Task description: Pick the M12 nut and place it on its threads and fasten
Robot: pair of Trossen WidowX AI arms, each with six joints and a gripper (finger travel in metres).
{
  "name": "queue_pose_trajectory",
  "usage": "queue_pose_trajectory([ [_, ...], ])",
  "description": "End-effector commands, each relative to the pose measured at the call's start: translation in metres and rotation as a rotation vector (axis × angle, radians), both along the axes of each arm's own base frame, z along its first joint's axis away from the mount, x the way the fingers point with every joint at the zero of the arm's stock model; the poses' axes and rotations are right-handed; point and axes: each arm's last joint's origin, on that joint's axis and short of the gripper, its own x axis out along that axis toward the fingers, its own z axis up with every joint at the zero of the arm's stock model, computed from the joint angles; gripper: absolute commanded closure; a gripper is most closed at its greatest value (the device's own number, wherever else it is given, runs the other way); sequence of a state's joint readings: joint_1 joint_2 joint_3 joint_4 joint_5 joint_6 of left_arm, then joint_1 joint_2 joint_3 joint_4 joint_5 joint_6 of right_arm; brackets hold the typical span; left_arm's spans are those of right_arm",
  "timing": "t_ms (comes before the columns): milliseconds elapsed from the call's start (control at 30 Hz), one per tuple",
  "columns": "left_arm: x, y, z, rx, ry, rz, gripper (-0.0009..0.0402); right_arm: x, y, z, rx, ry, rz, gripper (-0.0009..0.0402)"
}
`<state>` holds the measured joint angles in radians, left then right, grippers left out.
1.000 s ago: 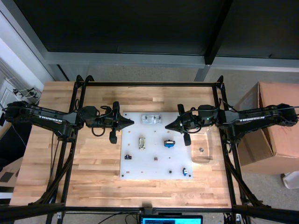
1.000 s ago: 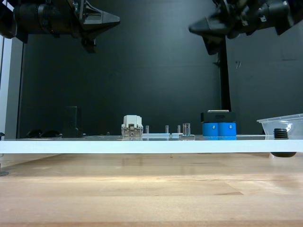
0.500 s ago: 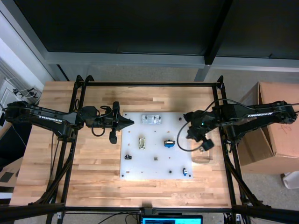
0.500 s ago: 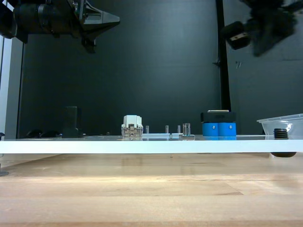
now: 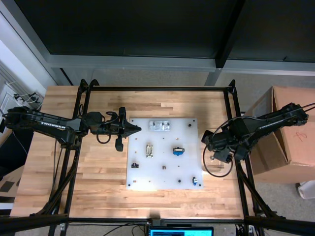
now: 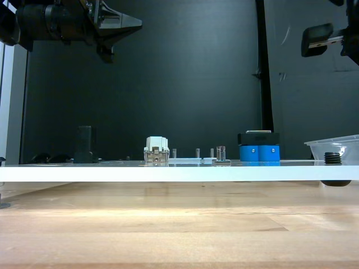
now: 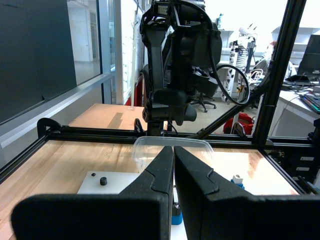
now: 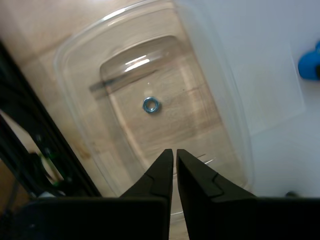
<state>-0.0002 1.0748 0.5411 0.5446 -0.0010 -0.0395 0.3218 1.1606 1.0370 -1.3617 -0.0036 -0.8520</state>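
Note:
The small silver nut (image 8: 150,105) lies free on the floor of the clear tray (image 8: 80,100), just beyond my right gripper (image 8: 174,152), whose fingers are together and hold nothing. In the high view my right gripper (image 5: 215,150) hangs over that tray (image 5: 212,170) at the board's right edge. The black ribbed stud (image 6: 333,158) stands bare, its ribs showing, near the board's near right edge (image 5: 180,181). My left gripper (image 5: 138,129) hovers high at the board's far left edge, shut and empty (image 7: 174,150).
The white board (image 5: 147,172) carries a blue connector (image 5: 178,151), a grey-white connector (image 5: 149,150), a silver block (image 5: 160,126) and a small blue part (image 5: 195,181). A cardboard box (image 5: 290,142) stands off the table's right side.
My right arm has swung away from the board's far right side, toward the right and the near edge, and now points down over the tray. The left arm has not moved.

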Motion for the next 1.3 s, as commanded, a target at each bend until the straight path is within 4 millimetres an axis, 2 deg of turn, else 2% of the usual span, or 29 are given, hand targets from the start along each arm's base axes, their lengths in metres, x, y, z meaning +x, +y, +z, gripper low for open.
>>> queue_pose_trajectory([
  [33,0.000,0.000,0.000,0.000,0.000,0.000,0.0393,-0.003,0.005,-0.006,-0.028,0.010,0.139,0.0353],
  [300,0.000,0.000,0.000,0.000,0.000,0.000,0.0393,-0.007,0.016,-0.033,-0.050,0.005,0.483,0.0262],
  [533,0.000,0.000,0.000,0.000,0.000,0.000,0.0393,-0.007,0.016,-0.052,-0.171,-0.017,0.754,0.0202],
  [767,0.000,0.000,0.000,0.000,0.000,0.000,0.0393,-0.003,0.018,-0.071,-0.163,-0.005,0.820,0.0199],
  [933,0.000,0.000,0.000,0.000,0.000,0.000,0.0393,-0.003,0.021,-0.088,-0.074,-0.015,0.815,0.0204],
  [1300,0.000,0.000,0.000,0.000,0.000,0.000,0.0393,-0.001,0.021,-0.109,-0.060,-0.007,0.847,0.0205],
])
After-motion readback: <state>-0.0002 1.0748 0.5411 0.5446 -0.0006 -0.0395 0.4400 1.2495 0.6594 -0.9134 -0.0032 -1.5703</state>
